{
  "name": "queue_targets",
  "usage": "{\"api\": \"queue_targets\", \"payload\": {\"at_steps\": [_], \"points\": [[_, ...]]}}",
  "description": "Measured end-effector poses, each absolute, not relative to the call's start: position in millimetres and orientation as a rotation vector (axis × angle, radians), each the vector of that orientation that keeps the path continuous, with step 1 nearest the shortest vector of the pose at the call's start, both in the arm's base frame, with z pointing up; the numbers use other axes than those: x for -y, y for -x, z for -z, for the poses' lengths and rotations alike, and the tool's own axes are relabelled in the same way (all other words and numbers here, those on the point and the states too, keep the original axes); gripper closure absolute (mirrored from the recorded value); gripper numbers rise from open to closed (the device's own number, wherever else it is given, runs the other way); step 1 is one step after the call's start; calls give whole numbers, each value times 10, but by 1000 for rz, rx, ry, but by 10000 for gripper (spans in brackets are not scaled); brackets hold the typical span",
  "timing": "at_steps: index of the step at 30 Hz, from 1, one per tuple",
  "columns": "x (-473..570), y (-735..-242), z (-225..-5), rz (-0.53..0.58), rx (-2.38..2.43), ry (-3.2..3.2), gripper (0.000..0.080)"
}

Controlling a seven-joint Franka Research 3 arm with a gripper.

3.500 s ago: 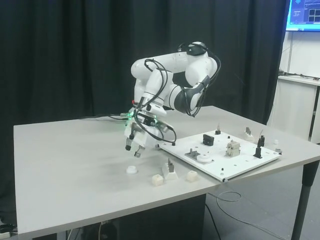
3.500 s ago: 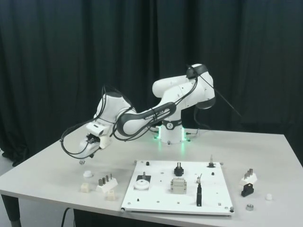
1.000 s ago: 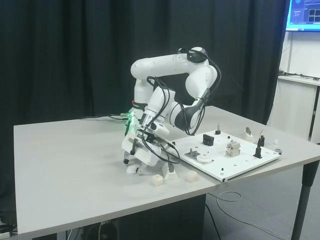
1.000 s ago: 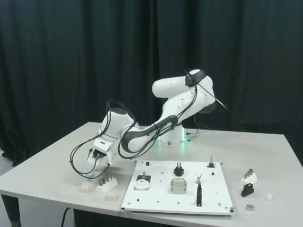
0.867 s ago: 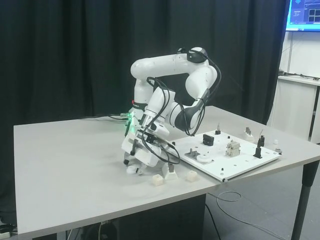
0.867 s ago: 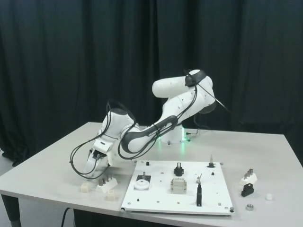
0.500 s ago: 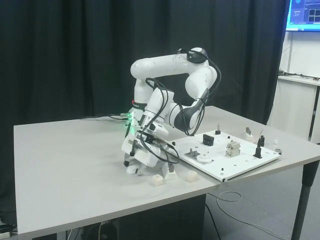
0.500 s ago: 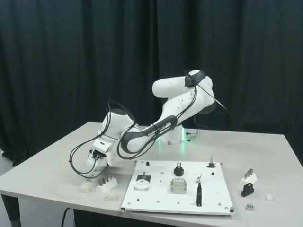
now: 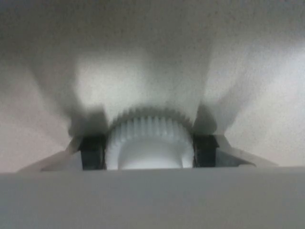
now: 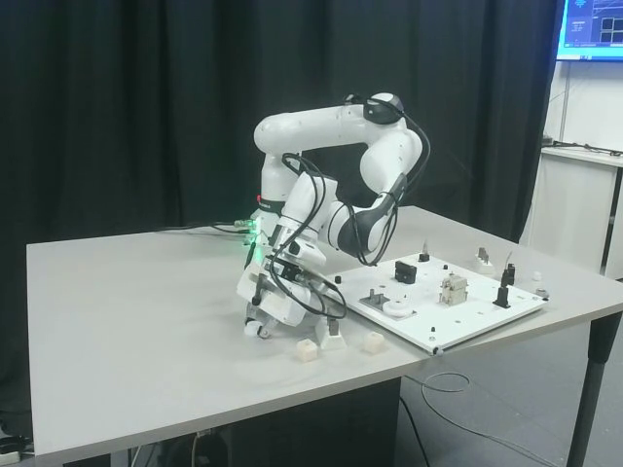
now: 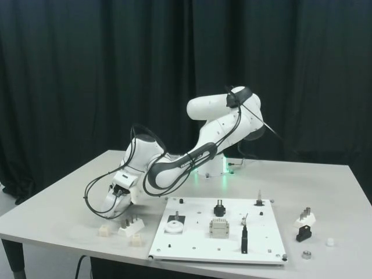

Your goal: Pick medium gear.

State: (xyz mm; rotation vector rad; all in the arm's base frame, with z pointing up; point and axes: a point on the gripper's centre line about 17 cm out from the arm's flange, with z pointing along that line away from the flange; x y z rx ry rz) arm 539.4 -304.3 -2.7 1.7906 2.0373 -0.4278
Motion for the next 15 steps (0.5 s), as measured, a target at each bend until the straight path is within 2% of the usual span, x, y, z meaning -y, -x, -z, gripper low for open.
{"api": "queue_targets", "payload": {"at_steps": [15], "points": [[3085, -5449, -100, 443, -2020, -1762, 407]]}}
